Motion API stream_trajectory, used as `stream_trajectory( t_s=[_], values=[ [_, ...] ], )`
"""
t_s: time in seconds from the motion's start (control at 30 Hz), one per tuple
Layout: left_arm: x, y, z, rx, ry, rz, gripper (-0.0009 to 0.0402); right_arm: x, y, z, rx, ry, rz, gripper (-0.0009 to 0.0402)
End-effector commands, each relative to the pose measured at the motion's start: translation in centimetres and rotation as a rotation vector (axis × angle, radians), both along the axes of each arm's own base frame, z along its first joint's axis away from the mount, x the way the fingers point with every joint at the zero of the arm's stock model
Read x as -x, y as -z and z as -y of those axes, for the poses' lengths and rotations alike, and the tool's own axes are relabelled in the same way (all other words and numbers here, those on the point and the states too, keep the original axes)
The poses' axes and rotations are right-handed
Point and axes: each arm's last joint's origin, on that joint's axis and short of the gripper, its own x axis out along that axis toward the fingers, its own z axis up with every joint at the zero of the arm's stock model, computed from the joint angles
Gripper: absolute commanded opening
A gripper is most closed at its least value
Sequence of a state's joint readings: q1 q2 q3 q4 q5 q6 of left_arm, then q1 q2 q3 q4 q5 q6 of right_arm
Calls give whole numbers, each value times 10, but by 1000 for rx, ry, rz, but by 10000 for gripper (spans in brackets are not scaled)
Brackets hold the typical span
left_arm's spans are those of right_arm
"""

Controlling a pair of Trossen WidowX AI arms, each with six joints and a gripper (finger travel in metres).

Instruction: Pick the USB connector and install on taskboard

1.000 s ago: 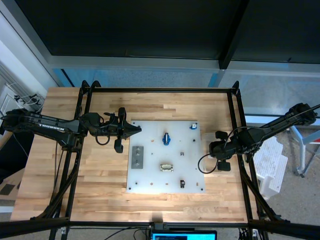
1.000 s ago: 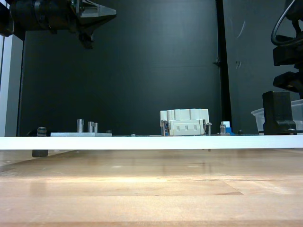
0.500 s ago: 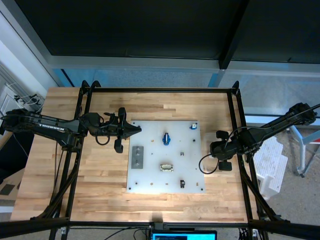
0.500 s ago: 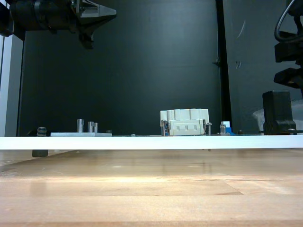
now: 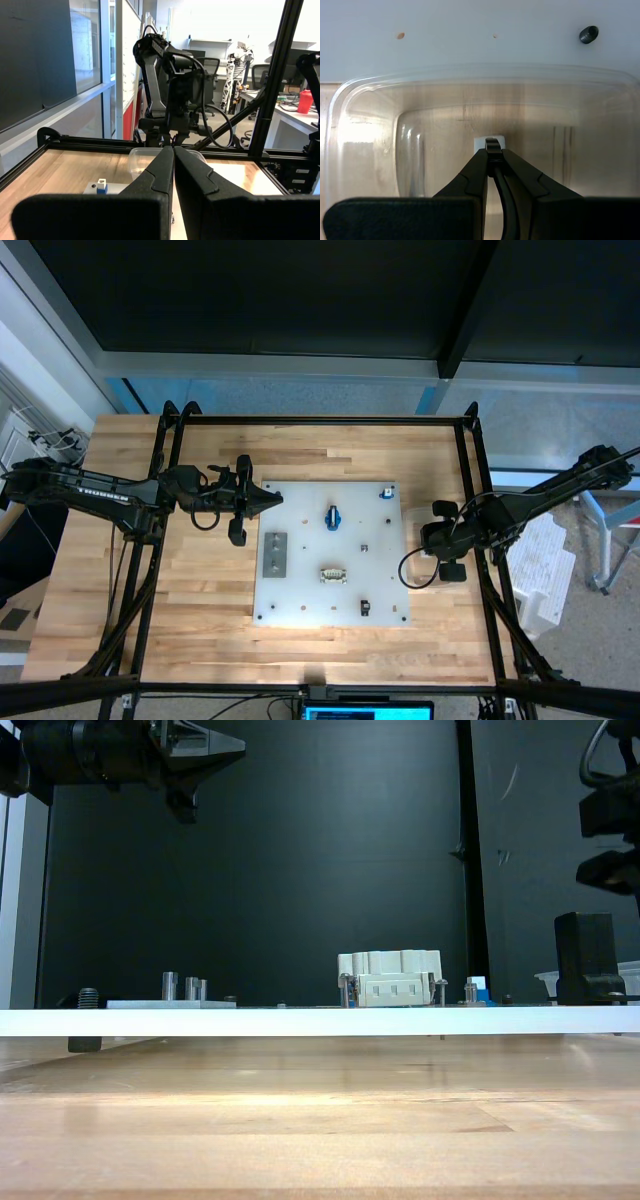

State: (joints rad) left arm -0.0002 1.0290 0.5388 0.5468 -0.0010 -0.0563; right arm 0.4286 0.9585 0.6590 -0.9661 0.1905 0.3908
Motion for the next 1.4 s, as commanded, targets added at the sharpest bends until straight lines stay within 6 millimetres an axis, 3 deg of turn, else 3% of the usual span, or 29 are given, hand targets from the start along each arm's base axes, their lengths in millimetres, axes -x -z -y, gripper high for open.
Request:
stream_trajectory(
  t_s=[0.03,0.27,0.6,1.07,1.4],
  values=[
    [0,0,0,0,0,1,0,-4,-12,-3,-7,8,-4,0],
    [0,0,0,0,0,0,0,-21,-40,-12,-42,6,-7,0],
    [0,0,0,0,0,0,0,-61,-65,-34,-44,14,-15,0],
    [0,0,0,0,0,0,0,-113,-74,-84,-31,14,-35,0],
    [0,0,0,0,0,0,0,-139,-71,-109,-29,17,-39,0]
  ],
)
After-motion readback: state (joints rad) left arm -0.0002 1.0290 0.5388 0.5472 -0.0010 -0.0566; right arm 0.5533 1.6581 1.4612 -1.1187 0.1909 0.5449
